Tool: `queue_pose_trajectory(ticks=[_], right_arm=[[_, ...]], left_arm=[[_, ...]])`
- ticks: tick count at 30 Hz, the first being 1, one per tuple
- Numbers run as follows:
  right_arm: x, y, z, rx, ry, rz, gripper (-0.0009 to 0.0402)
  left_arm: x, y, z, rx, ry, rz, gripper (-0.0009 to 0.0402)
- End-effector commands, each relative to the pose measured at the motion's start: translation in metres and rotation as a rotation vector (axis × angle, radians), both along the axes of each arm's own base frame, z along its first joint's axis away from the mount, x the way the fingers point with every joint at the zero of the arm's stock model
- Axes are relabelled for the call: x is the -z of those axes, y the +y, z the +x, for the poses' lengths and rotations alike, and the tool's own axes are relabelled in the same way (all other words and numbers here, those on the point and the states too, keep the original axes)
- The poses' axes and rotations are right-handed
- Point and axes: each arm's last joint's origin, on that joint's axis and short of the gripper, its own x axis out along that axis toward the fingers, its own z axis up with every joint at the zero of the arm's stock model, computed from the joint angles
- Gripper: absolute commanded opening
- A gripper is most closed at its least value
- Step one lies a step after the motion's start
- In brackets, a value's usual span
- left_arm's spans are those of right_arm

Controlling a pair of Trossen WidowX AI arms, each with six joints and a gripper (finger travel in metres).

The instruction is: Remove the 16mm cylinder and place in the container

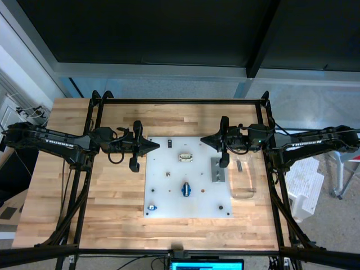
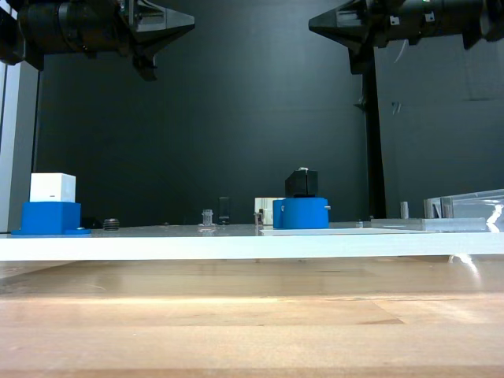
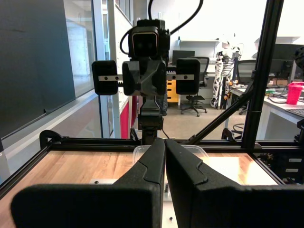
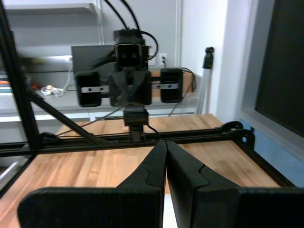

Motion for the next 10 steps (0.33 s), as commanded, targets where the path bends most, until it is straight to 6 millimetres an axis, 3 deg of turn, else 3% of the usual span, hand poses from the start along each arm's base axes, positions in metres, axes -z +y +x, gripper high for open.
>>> queue_pose_trajectory(ticks=[1,10], right_arm=[[0.0064,0.0001,-0.0014,-0.006,-0.011,0.006,-0.0001],[0.0093,0.0007,-0.0019,-0.029,-0.011,0.028,0.0]], left_arm=[[0.0,0.0,0.0,0.0,0.0,0.0,0.0],[0.0,0.0001,0.0,0.0,0.0,0.0,0.0]])
